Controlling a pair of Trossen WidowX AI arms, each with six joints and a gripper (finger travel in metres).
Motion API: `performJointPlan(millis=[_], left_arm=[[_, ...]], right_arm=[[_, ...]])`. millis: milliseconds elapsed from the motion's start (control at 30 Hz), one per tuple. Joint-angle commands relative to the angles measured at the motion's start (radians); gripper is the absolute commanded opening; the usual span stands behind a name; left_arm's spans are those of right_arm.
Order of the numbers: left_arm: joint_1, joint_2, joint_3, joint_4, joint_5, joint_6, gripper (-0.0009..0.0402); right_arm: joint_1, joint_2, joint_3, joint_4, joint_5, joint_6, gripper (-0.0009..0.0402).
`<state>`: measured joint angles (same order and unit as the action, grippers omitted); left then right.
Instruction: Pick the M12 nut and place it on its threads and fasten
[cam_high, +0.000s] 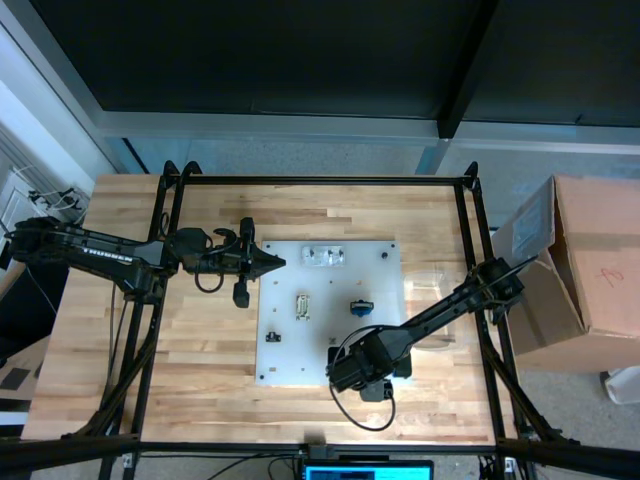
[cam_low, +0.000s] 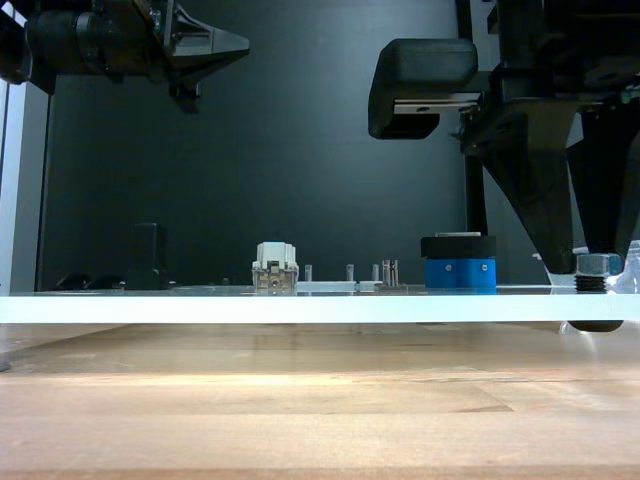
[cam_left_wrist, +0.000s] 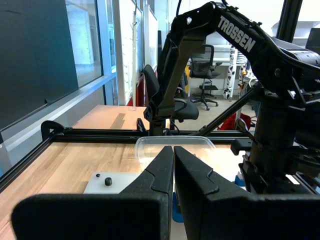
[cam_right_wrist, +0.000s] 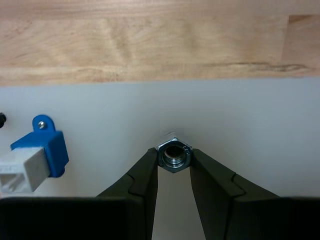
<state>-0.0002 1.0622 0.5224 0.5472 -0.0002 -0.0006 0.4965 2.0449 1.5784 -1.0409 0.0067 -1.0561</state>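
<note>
The M12 nut (cam_low: 598, 264) sits on its stud (cam_low: 592, 284), at about 5 o'clock on the white board (cam_high: 290, 362) near its near right edge. In the low view it rests on top of the black ribs, which show beneath it, so it is on but not run down. The right gripper (cam_right_wrist: 174, 159) points straight down over it, its 2 fingers clamped on opposite flats of the nut. The right wrist view looks down into the threaded bore. The left gripper (cam_high: 277, 263) hangs high over the board's 10 o'clock edge, well apart from the stud, with its fingers pressed together on nothing.

The step in hand appears to be fastening. To do it well, the wrist should probably stay plumb so that the bore lines up with the stud. It should press down only lightly and turn towards 3 o'clock in short arcs, letting go to re-grip between them. If the nut leans or the gap beneath it looks uneven, backing off avoids cross-threading. The ribs vanishing under the nut would mark it as fully seated.
</note>
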Motion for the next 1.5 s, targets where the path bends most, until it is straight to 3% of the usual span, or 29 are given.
performJointPlan(millis=[33,1167,1500], left_arm=[[0.000,0.000,0.000,0.000,0.000,0.000,0.0000],[0.000,0.000,0.000,0.000,0.000,0.000,0.0000],[0.000,0.000,0.000,0.000,0.000,0.000,0.0000]], right_arm=[[0.002,0.000,0.000,0.006,-0.008,0.000,0.0012],[-0.006,0.009,-0.019,0.031,-0.009,0.139,0.0012],[-0.010,0.009,-0.019,0.033,-0.008,0.516,0.0012]])
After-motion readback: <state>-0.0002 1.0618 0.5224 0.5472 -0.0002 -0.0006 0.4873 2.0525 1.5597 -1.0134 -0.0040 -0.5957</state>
